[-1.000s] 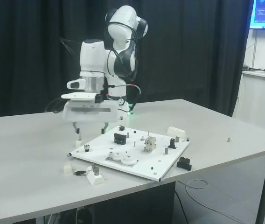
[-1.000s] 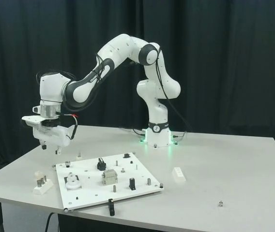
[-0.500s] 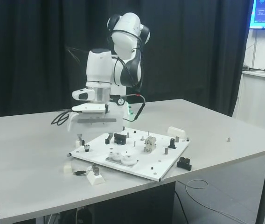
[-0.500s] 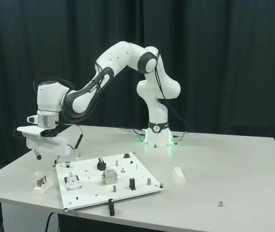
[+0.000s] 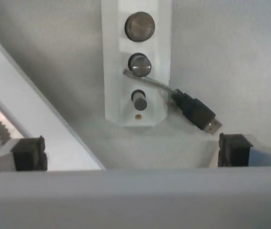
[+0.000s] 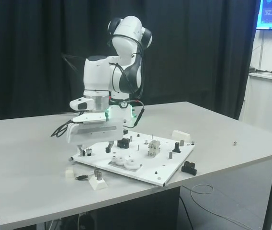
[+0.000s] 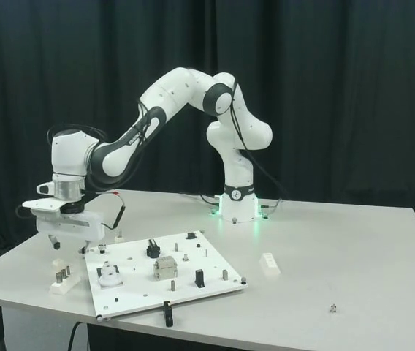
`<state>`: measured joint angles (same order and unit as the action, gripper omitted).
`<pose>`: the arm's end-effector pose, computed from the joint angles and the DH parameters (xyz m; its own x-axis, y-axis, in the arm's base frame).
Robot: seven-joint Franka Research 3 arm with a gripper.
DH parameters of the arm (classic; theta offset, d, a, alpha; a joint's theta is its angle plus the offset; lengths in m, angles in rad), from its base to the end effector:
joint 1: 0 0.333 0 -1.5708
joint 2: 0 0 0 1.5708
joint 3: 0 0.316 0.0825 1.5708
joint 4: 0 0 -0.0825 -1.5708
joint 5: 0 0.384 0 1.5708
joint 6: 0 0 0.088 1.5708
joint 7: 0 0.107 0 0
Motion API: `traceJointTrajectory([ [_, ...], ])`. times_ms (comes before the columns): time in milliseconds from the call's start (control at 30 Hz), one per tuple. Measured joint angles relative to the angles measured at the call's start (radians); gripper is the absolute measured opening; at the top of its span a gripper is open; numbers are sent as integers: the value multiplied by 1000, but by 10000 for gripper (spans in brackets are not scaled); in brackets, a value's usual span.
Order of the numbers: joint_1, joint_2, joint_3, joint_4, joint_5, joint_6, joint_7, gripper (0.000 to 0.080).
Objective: Pick round peg 2.
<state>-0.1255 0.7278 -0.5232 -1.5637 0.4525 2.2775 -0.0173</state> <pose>0.6050 -0.3705 0.2663 0.7034 -0.7038 0.0991 -0.7051 -0.7086 -0.0276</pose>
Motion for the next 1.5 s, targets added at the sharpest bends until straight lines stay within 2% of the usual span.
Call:
traceJointTrajectory([
  [267,-17,26,7,22,52,1,-46,800],
  [967,-28,133,7,133,54,0,-39,800],
  [1500,-38,157,7,140,54,-18,-22,800],
])
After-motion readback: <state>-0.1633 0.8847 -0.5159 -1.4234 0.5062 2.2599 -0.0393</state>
